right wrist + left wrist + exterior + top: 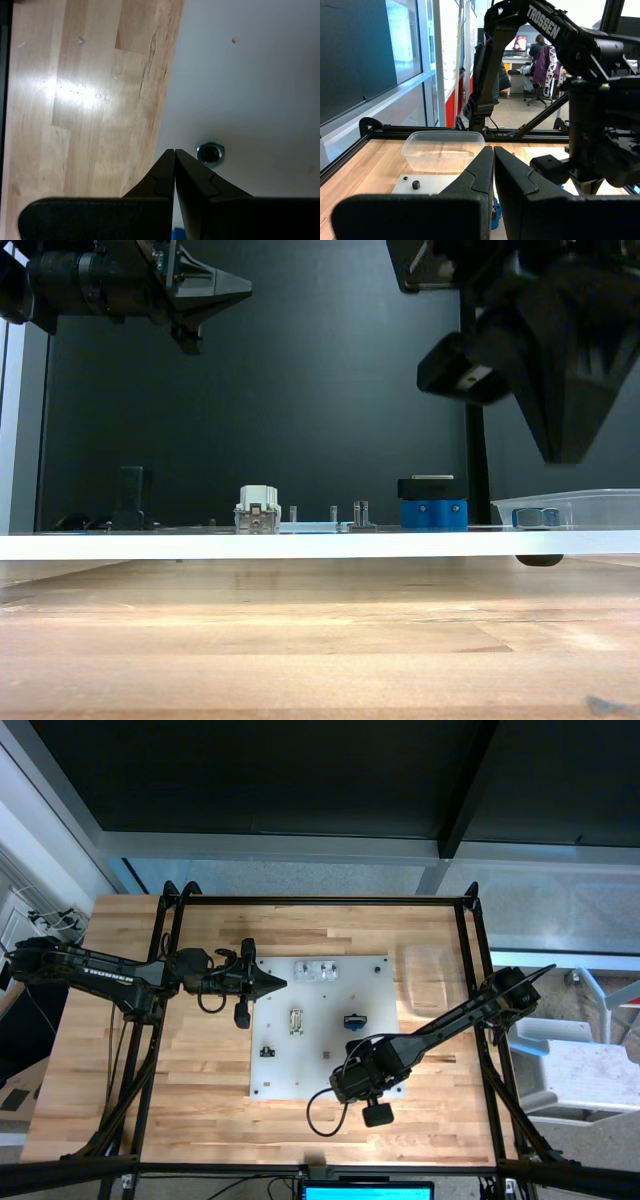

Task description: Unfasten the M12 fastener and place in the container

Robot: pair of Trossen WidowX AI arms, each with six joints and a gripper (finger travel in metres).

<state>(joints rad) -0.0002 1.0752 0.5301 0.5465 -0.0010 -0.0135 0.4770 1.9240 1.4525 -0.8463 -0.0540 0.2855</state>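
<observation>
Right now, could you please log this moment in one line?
right gripper shut, empty, near nut on board | container empty | left gripper shut, board's left edge

While the left gripper [246,284] hangs high, the right gripper [558,457] points down over the nut [538,517].

Fixtures on and around the white board [300,1072], wooden worktop [200,1060] beneath.
On the board: blue block with black cap [355,1021] right of centre; cream connector [296,1021] left of centre; small black fitting [267,1050] by its near left edge; clear mount with silver pins [316,970] along its far edge; black post [376,961] at its far right corner. Lit screen [367,1190] beyond the board's near side.
</observation>
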